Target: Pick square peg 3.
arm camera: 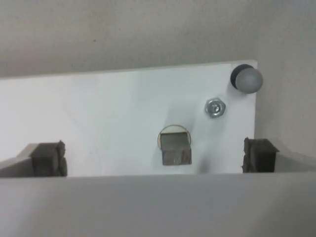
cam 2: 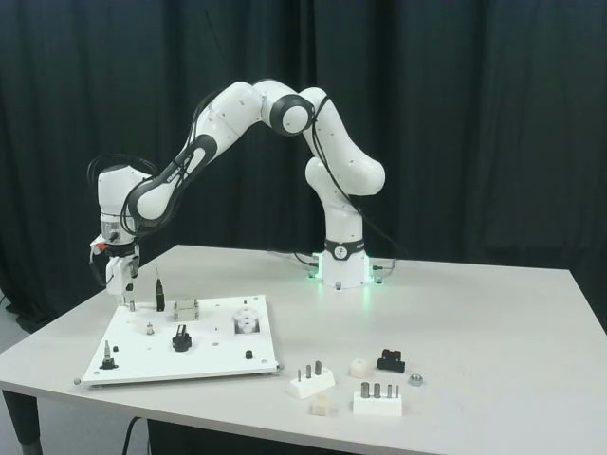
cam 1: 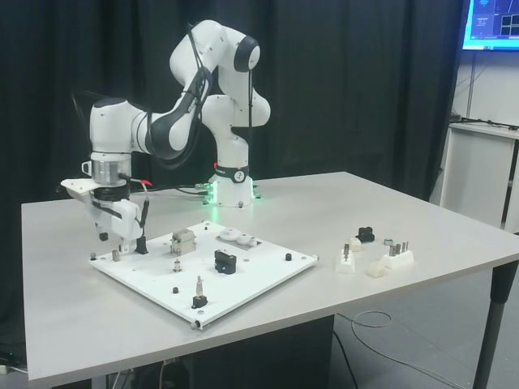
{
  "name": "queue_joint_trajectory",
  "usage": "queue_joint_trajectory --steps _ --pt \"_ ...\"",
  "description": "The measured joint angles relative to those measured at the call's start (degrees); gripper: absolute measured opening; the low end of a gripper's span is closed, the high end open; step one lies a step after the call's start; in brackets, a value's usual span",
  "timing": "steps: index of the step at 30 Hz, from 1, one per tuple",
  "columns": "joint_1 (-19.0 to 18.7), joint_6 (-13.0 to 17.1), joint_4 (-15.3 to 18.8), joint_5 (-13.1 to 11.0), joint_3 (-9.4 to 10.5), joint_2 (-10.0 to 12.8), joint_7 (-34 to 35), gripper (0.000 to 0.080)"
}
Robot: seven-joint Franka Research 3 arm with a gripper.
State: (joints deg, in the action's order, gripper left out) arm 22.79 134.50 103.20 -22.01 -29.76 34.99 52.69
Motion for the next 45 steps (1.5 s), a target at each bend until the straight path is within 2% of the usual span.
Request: queue_joint_trajectory --steps 9,45 --pt "-1.0 -1.3 0.0 0.0 -0.95 -1.0 0.1 0.08" --pt "-2.5 -1.7 -0.5 0.0 -2.54 -1.8 3.0 0.08"
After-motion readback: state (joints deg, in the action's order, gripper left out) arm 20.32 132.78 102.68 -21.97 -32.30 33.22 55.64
